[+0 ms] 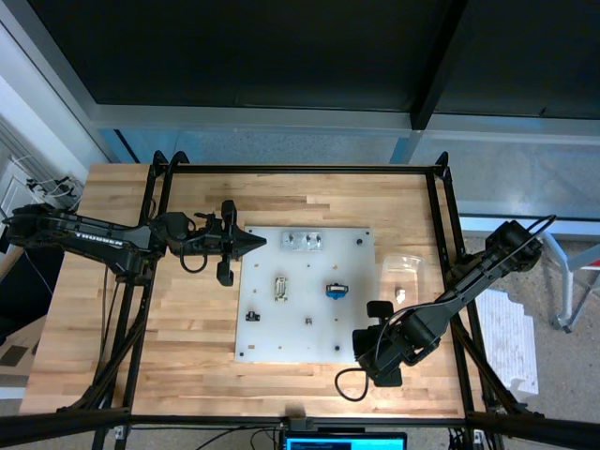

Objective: Pick the RJ45 connector and install on taskboard

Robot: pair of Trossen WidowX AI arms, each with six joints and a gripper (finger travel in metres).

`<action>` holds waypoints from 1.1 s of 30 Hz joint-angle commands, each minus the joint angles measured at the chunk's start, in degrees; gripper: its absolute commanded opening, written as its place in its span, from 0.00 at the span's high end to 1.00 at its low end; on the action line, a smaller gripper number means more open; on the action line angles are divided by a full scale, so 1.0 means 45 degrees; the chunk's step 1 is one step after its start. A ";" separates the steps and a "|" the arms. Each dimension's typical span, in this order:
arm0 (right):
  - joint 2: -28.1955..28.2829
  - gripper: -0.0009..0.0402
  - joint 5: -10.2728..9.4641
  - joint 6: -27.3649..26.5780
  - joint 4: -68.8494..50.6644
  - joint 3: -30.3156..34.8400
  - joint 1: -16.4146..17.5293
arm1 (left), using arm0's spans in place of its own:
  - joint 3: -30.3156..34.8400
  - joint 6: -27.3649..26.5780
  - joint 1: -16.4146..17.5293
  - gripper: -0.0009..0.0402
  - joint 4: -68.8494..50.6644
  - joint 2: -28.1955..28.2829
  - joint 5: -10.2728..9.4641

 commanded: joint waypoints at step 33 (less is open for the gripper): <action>0.0146 0.97 -0.0005 -0.0223 0.0568 -0.0389 0.0058 | 0.0000 0.0005 0.0005 0.98 0.0005 0.0005 0.0000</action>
